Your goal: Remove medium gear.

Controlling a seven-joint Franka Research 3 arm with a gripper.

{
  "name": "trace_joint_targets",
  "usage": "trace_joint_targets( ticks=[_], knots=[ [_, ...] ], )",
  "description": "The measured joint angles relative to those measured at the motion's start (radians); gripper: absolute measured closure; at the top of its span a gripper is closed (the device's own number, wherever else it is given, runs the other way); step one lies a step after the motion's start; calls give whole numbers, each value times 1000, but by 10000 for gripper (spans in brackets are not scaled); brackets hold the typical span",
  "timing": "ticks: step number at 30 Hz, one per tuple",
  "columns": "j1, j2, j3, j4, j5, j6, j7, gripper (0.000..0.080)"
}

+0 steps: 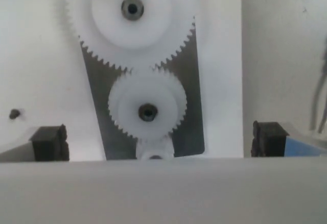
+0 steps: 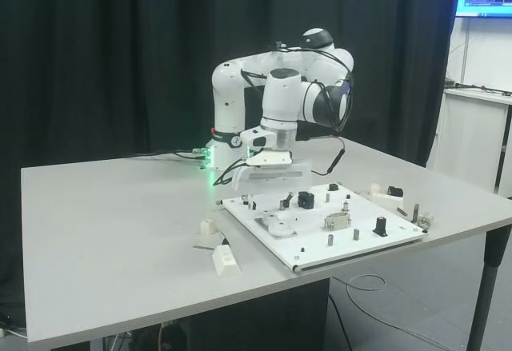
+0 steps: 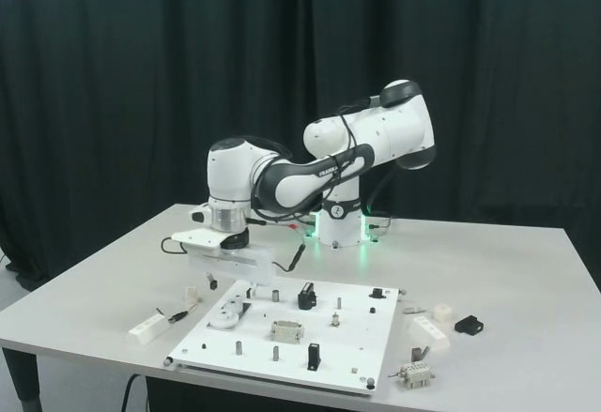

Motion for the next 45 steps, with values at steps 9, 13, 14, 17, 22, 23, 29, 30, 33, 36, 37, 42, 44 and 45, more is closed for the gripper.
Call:
trace_joint_targets(
  ticks=[9, 13, 14, 17, 22, 23, 29, 30, 33, 36, 37, 42, 44, 45],
  knots=[
    [25, 0, 16, -32, 33, 39, -9, 3],
    [32, 0, 26, -42, 45, 58, -9, 3],
    [34, 0, 28, -44, 47, 62, -9, 3],
    [37, 0, 34, -47, 50, 73, -9, 3],
    [41, 0, 41, -50, 54, 89, -9, 3],
    [42, 0, 43, -50, 55, 90, -9, 3],
    [42, 0, 49, -55, 68, 98, -9, 3],
    [42, 0, 49, -56, 70, 98, -9, 3],
    [42, 0, 49, -58, 74, 98, -9, 3],
    [42, 0, 49, -59, 81, 98, -9, 3],
    [42, 0, 49, -59, 84, 98, -8, 3],
    [42, 0, 49, -59, 95, 101, -7, 3],
    [41, 0, 50, -59, 98, 104, -7, 3],
    [41, 0, 50, -59, 99, 105, -6, 3]
  ],
)
